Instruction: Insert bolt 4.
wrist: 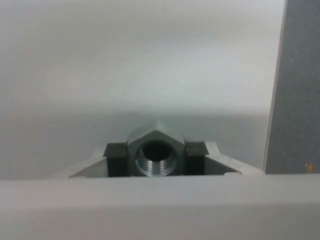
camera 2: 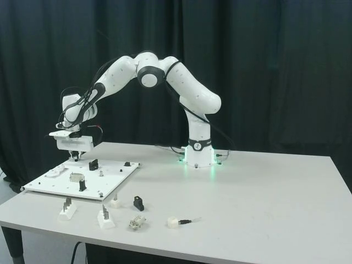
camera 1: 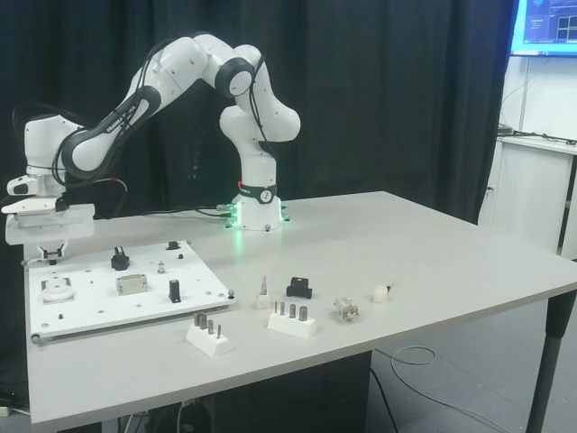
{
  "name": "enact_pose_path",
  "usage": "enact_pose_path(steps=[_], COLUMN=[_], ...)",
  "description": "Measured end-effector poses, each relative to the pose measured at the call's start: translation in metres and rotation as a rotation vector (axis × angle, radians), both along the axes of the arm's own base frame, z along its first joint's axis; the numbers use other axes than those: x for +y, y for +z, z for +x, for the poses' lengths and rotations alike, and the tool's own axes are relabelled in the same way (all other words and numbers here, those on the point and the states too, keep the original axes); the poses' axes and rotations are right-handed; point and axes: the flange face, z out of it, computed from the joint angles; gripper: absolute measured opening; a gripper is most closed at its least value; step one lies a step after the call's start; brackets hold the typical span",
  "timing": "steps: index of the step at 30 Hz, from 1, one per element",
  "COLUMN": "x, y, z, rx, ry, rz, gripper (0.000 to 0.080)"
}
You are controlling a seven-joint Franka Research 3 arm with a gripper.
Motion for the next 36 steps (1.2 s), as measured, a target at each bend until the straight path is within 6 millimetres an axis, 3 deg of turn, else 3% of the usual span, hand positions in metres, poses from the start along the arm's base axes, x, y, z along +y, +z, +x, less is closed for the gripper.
enact_pose_path(steps=[36], x=[-0.0006], y=[-0.0001], z=[0.0085], rx=[-0.007], ry=[-0.027], rz=[-0.003], gripper=[0.0225])
